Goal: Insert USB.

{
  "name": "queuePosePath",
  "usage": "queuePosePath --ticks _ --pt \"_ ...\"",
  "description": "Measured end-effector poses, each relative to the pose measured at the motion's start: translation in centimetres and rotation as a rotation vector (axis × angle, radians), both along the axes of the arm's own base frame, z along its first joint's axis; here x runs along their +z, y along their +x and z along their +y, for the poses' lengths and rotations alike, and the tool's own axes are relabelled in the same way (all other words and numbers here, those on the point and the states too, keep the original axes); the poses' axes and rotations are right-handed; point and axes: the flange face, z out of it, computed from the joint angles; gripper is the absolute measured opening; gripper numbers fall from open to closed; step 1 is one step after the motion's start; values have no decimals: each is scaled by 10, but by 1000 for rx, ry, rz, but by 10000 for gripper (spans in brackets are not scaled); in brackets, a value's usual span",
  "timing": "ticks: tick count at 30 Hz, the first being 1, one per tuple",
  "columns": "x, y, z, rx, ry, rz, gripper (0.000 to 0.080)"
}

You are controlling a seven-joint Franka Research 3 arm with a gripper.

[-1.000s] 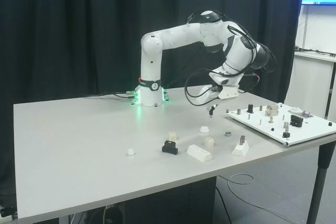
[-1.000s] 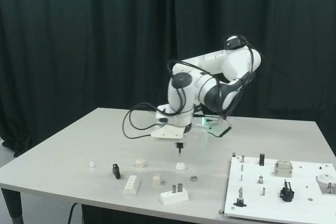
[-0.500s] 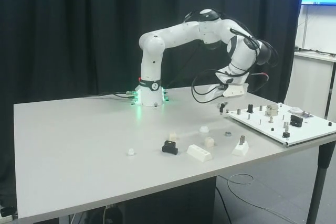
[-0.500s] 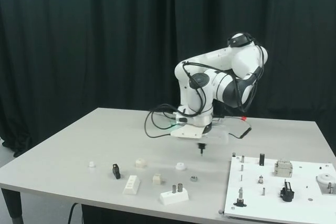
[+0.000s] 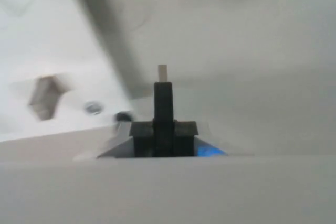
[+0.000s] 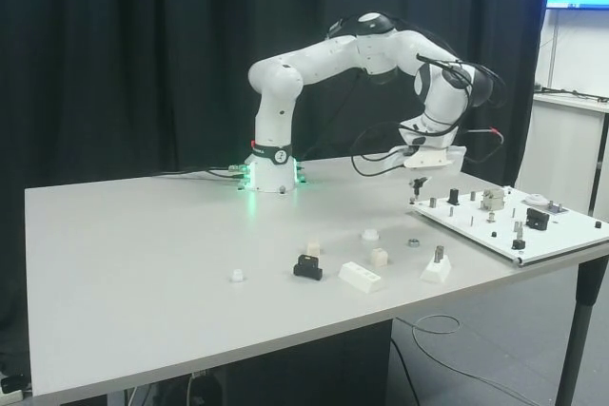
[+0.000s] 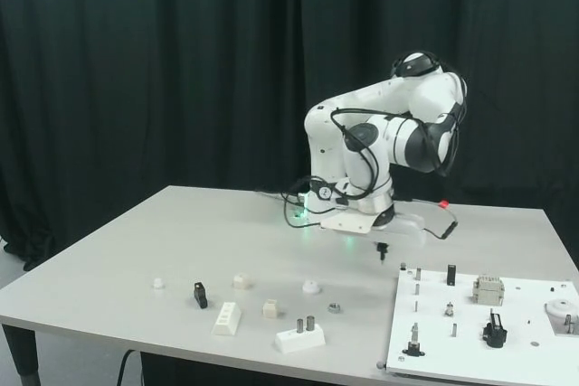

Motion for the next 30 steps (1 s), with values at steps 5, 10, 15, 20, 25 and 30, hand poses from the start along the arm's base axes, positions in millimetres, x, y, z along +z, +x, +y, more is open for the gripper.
queuePosePath --ticks 5,10,15,20,25,30 --pt "2 -9 21 -91 14 20 72" --pt "3 -19 43 -180 21 40 72" --pt "5 -29 62 -273 10 58 72" --pt "12 -35 72 -363 -21 64 72" --pt "22 -39 75 -461 -55 53 72" --pt "33 -41 72 -558 -74 34 72"
